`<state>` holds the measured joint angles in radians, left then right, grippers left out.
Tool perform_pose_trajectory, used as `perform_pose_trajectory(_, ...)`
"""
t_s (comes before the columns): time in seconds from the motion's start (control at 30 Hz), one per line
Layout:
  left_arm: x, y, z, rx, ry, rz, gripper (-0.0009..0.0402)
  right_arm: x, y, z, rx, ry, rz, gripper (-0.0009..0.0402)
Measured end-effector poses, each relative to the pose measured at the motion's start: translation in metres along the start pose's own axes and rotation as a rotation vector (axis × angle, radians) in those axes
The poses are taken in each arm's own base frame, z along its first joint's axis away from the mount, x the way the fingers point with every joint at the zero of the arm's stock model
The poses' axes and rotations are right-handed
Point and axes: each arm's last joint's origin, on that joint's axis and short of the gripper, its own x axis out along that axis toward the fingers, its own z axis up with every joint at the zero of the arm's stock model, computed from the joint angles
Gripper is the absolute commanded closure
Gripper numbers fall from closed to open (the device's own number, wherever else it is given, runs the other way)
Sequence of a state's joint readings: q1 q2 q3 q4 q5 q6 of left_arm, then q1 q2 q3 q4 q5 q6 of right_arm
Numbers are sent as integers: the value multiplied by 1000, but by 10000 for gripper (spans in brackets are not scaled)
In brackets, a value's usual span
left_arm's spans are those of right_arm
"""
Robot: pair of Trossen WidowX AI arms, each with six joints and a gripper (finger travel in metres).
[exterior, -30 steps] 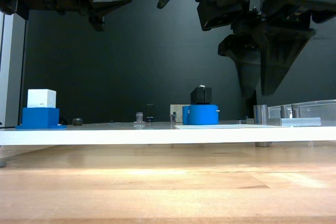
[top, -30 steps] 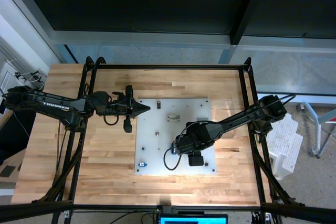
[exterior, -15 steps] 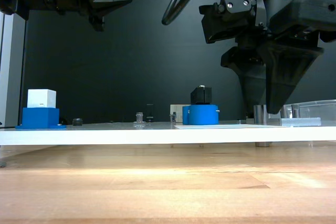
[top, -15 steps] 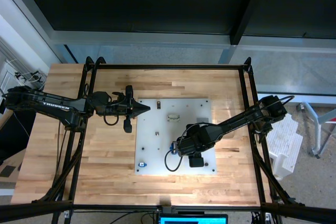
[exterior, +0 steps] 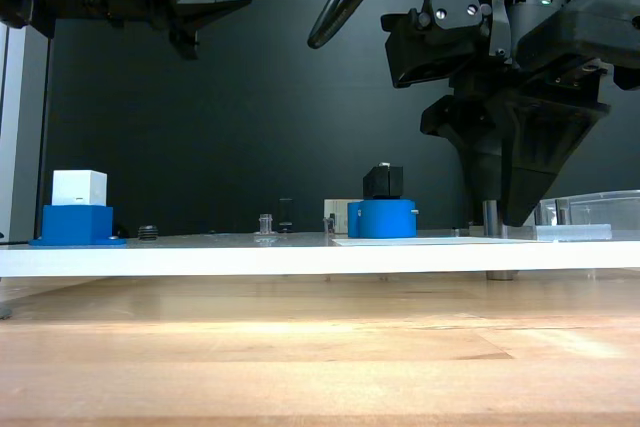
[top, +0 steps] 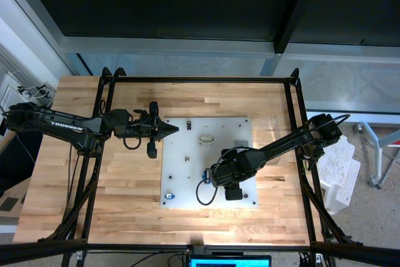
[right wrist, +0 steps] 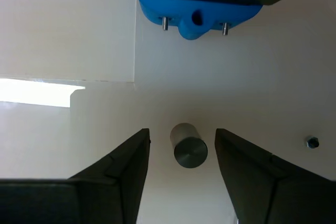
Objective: Remove the 16mm cylinder and place in the container
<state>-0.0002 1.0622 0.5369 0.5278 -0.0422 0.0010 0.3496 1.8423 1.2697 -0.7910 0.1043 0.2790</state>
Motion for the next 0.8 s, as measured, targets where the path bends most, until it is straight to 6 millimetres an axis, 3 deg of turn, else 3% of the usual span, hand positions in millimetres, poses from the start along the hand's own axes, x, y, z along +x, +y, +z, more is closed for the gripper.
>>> perform_pose_trajectory(0.47,0,0,0,0,0,0,393,0,0,0,1,2,-1,353)
perform_pose_trajectory(0.8,0,0,0,0,0,0,393,-3,-1,0,0,3,-1,388)
